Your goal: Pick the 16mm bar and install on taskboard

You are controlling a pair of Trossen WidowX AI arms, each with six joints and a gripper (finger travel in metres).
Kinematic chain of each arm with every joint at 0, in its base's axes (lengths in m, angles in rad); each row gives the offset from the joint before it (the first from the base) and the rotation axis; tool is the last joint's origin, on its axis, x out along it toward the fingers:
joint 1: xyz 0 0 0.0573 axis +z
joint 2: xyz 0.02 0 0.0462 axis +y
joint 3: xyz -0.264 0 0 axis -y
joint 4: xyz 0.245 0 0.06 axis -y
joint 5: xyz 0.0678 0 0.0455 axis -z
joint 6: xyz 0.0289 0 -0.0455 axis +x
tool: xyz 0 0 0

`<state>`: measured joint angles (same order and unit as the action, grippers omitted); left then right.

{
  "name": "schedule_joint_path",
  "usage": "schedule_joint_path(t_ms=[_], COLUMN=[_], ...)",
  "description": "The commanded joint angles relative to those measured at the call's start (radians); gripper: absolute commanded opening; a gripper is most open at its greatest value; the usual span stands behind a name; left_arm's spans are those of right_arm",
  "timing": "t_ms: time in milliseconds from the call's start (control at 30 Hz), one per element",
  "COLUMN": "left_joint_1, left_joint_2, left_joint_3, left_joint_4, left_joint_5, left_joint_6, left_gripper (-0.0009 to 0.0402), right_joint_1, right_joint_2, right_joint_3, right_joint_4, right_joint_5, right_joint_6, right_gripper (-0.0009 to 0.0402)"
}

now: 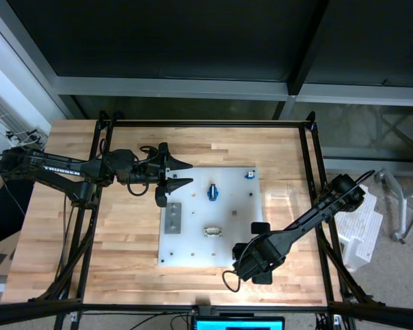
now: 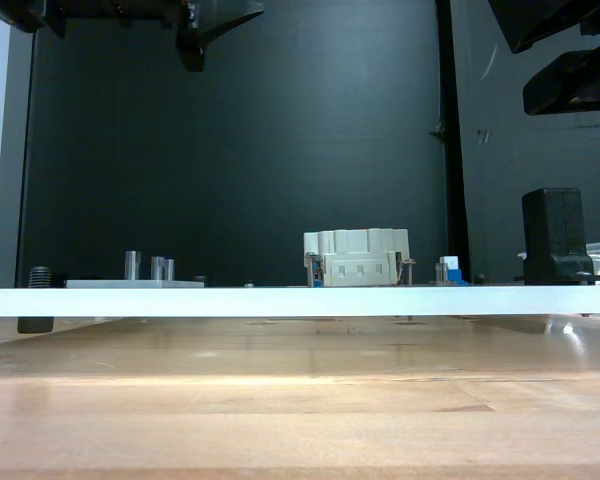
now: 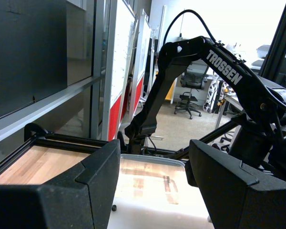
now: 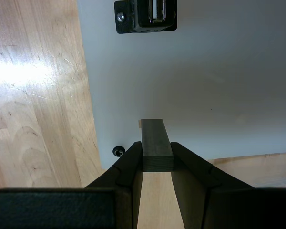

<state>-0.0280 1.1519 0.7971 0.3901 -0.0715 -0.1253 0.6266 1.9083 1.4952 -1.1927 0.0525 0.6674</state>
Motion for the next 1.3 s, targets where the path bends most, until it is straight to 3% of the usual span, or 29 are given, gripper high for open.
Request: schedule_joint_path(t_ms=[33,1300], left_joint_1=[0.0,0.0], left_joint_2=[0.0,0.0], left_joint_3=[0.0,0.0], left_joint_4=[0.0,0.0], left_joint_5=[0.0,0.0], left_joint_6=[0.0,0.0], left_gripper=[0.0198,0.0198], right_joint_1=[0.0,0.001], right_joint_2=[0.0,0.0], right_joint_3=[0.0,-0.015], right_joint_4=[-0.001,0.02], right_joint_5=[0.0,-0.019], right_joint_6=[-0.003,-0.02], right_gripper=[0.0055,0.0055])
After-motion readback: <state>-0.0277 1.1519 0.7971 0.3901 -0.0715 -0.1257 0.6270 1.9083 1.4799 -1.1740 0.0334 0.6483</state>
